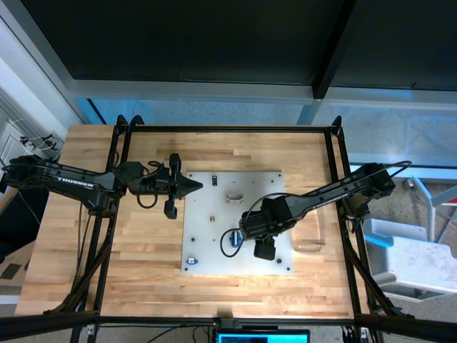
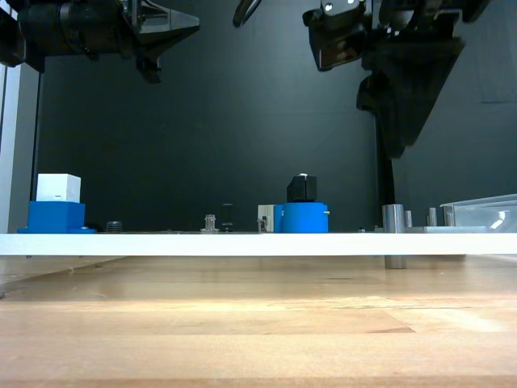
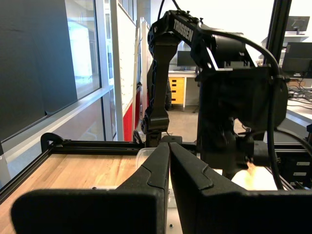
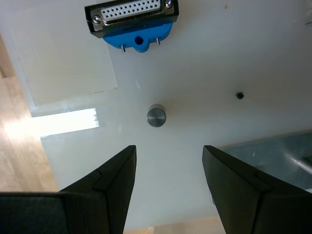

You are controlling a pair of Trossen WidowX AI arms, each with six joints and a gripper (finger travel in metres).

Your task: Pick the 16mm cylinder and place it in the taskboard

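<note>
Right gripper (image 4: pixel 168 148), over the taskboard (image 4: pixel 195 58): parted fingers (image 4: pixel 112 185) run off the picture's edge. 16mm cylinder (image 4: pixel 156 117) seen end-on only (length not readable). High view: both lie hidden under the right arm's wrist. Left gripper (image 2: pixel 187 23), high by the board's left edge: partly clipped by the low view's top. Left wrist view: its pressed-together fingers (image 3: pixel 146 180) block most of the board.

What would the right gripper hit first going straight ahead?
Probably the 16mm cylinder, standing on the taskboard directly under the open right gripper. The left gripper hovers shut over the board's left edge.
</note>
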